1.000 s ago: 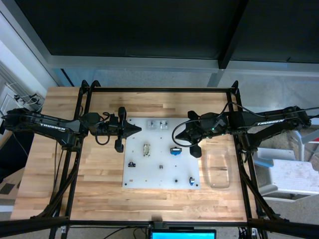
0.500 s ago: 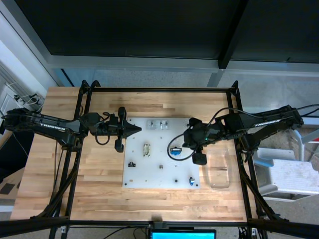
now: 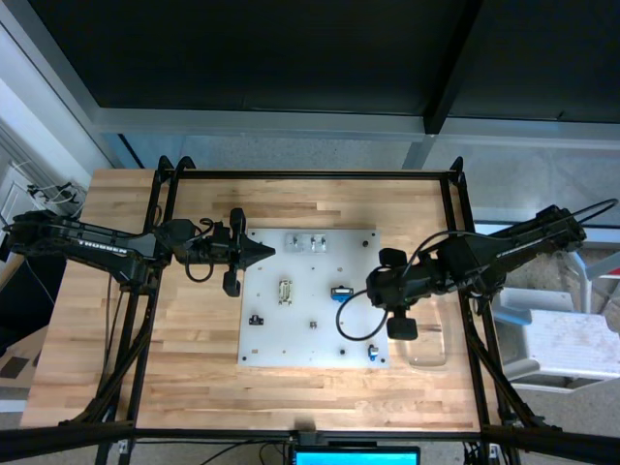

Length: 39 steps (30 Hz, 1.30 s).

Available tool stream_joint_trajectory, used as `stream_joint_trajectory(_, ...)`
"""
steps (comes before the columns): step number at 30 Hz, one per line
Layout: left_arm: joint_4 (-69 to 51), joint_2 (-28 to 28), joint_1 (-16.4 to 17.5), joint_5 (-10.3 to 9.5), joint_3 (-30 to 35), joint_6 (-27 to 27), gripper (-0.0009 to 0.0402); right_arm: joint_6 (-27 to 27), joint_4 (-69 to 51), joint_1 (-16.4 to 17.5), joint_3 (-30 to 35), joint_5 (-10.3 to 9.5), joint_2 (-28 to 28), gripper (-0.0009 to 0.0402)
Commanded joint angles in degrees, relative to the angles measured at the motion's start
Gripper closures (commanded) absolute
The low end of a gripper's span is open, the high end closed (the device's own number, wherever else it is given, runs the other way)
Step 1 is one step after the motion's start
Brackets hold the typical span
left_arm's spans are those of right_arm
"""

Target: Remove the rj45 connector and place it in the container

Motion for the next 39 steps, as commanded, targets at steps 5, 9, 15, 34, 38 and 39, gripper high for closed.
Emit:
stream_joint_trajectory(5,0.02,0.02,0.02,0.00,0.02,0.00,0.0392,4.46,-1.60,4.44,-0.11,1.20,1.40,0.0393)
stream_joint_trajectory(9,0.02,0.02,0.02,0.00,0.02,0.00,0.0392,6.51,-1.79,6.91,-0.11,1.18,2.69,0.0393)
stream_joint_trajectory(15,0.02,0.00,0.00,0.00,0.02,0.00,0.0392,9.16,-3.13,9.90,-0.11,0.96,5.16,0.0393)
stream_joint_trajectory(34,0.02,0.02,0.02,0.00,0.02,0.00,0.0392,14.60,-3.69,13.18,-0.11,-0.68,9.18,0.0361)
stream_joint_trajectory(38,0.04,0.02,0.02,0.00,0.02,0.00,0.0392,14.64,-3.89,13.55,-0.11,-0.90,10.27,0.0315)
stream_joint_trajectory(39,0.02,0.02,0.00,0.00,0.02,0.00,0.0392,14.64,-3.82,13.57,-0.11,-0.83,10.91,0.0304)
